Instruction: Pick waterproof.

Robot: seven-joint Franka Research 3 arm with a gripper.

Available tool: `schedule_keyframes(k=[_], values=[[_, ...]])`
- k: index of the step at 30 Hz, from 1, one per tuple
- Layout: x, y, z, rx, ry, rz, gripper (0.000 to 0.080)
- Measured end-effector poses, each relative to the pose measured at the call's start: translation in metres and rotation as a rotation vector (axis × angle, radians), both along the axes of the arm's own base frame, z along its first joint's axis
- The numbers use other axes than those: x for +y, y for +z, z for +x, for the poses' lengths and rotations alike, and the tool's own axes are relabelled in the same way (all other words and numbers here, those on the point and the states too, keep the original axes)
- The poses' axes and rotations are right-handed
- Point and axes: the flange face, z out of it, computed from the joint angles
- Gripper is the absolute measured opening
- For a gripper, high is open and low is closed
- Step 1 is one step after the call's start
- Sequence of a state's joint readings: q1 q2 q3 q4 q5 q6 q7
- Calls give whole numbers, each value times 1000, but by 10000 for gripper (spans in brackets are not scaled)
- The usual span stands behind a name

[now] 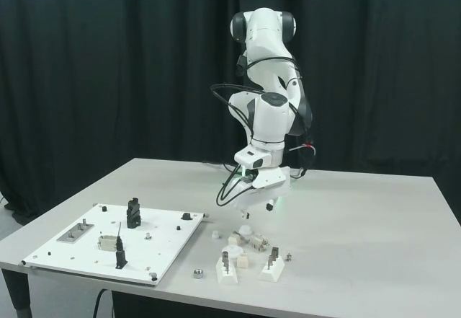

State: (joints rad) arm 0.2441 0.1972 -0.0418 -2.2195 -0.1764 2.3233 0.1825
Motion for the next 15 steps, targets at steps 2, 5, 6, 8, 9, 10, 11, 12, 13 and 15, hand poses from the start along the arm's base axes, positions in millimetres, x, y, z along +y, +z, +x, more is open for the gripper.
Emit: schedule_keyframes(k=[2,5,6,8,9,10,11,12,13,15], values=[[0,0,0,0,0,0,800],[0,0,0,1,0,-1,800],[0,0,0,1,0,-1,800],[0,0,0,2,0,-1,800],[0,0,0,2,0,-2,800],[0,0,0,3,0,-2,800],[0,0,0,3,0,-2,800],[0,0,0,3,0,-2,800],[0,0,0,3,1,-2,800],[0,0,0,3,3,-3,800]])
